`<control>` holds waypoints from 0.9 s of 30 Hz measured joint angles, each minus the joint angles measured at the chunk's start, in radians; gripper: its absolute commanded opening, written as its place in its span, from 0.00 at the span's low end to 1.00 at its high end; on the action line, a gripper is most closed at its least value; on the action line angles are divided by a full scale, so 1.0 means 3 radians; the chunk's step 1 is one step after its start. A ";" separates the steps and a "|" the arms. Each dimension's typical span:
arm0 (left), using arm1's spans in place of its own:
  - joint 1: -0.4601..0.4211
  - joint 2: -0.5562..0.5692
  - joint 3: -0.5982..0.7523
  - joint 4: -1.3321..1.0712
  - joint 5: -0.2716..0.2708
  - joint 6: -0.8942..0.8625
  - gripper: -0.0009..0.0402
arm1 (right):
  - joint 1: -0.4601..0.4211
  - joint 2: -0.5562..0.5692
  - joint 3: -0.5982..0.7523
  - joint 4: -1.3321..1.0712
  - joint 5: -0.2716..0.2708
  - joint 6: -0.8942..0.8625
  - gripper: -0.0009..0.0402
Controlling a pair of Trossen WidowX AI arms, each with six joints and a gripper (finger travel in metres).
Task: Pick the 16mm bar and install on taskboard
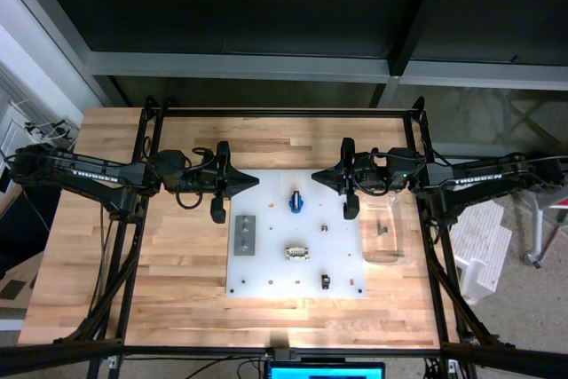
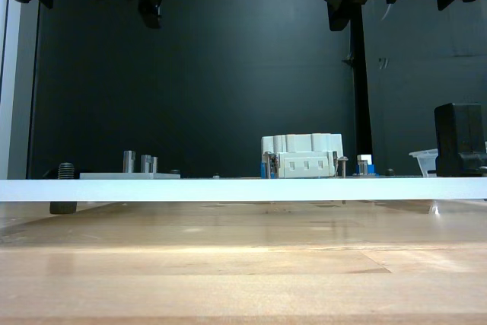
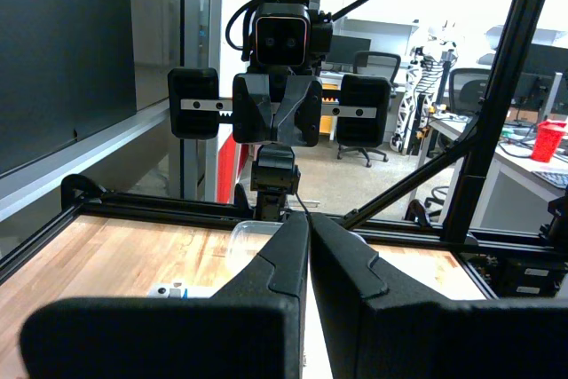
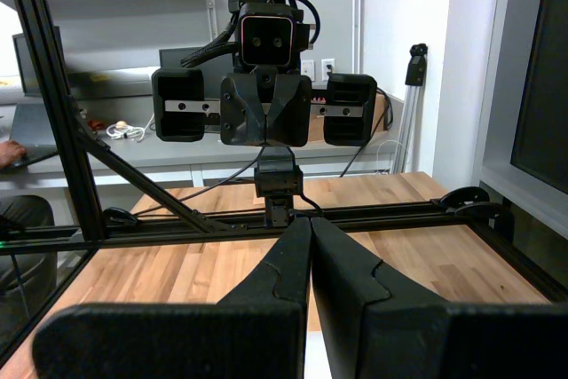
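One white taskboard (image 1: 266, 286) fills the lower centre of the high view, lying on the wooden table (image 1: 177, 290). Near its front edge, right of centre, sits a small black part (image 1: 326, 281). Behind that is a white connector (image 1: 297, 255). To the left is a grey block (image 1: 244, 235), with short pegs (image 2: 144, 164) standing up from it in the low view.

Just off the board's right edge lies a clear tray (image 1: 377, 253). In it is a small dark piece that I take for the 16mm bar (image 1: 383, 229), lying free and clear of any seat on the board. I cannot make out its shape well enough to be sure.

Farther back, a blue piece (image 1: 295, 201) stands on the board at mid-frame. Beyond it, the left claw (image 1: 253, 182) and the right claw (image 1: 318, 177) face each other over the board's far edge, well apart and high above it. Each wrist view shows the fingers (image 3: 284, 259) pressed together with nothing between them, so both claws are closed and empty.

The trouble from here, as I judge it, is the tray. A claw must open and drop inside its walls. Coming in off line, it could strike the rim, shove the tray or knock the bar askew. A small bar gripped off-centre could tilt and then jam at the block rather than seat, and the neighbouring pegs look to leave little room.
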 measured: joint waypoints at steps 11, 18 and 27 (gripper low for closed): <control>-0.0001 0.0000 0.0000 0.0000 0.0000 0.0000 0.02 | 0.0000 -0.0001 0.0000 -0.0001 0.0001 0.0001 0.02; -0.0001 0.0001 0.0001 0.0000 0.0000 0.0000 0.02 | 0.0000 -0.0001 0.0000 -0.0001 0.0001 0.0001 0.02; -0.0001 0.0000 0.0001 0.0001 0.0001 0.0000 0.02 | 0.0000 -0.0041 0.0013 -0.0102 -0.0079 0.0060 0.02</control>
